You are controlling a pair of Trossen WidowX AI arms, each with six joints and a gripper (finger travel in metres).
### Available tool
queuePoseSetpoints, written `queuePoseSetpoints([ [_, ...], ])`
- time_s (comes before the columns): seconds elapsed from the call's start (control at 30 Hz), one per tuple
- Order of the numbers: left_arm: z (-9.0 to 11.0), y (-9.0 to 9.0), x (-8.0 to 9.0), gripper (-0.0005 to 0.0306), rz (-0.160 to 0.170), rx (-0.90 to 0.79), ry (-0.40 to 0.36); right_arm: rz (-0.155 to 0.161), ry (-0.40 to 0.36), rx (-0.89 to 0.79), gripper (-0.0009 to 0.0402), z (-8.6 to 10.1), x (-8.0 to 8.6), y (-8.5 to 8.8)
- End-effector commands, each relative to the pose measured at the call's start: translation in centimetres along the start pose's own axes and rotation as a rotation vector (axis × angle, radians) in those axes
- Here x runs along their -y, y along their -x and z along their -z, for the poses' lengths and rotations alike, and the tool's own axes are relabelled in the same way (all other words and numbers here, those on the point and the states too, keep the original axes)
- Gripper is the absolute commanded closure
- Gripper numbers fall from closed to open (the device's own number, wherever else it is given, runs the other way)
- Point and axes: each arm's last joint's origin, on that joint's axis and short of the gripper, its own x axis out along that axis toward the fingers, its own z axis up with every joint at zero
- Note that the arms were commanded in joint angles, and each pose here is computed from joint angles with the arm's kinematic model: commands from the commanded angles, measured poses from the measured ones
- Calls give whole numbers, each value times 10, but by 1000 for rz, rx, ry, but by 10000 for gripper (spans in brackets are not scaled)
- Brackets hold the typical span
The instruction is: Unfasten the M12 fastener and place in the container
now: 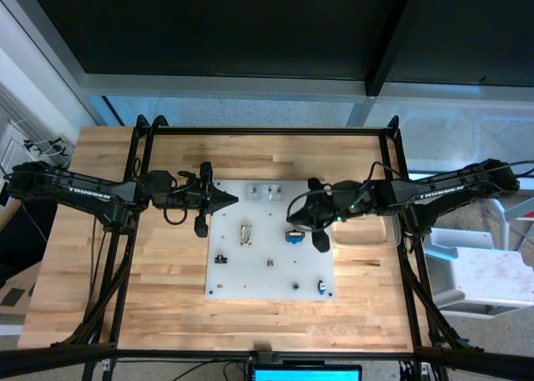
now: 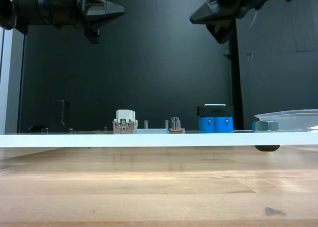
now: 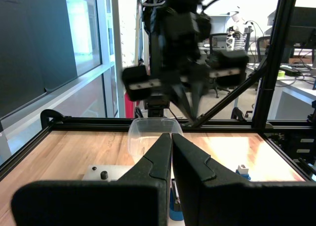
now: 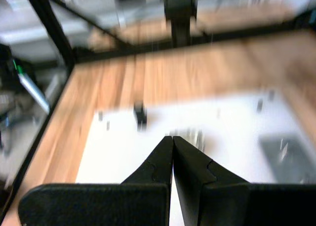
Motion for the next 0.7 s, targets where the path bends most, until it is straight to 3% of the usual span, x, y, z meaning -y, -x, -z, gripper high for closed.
queuePoseSetpoints([
  [0.03,0,0,0,300,0,1,0,-6,-53,-109,393,-4,-14,-5],
  [0.23,0,0,0,300,0,0,0,26,-177,-256,393,-13,-29,-16],
  [0.47,0,0,0,300,0,0,0,143,-270,-423,393,-19,-36,-30],
  [0.7,0,0,0,300,0,0,0,217,-325,-558,393,-25,-52,-44],
])
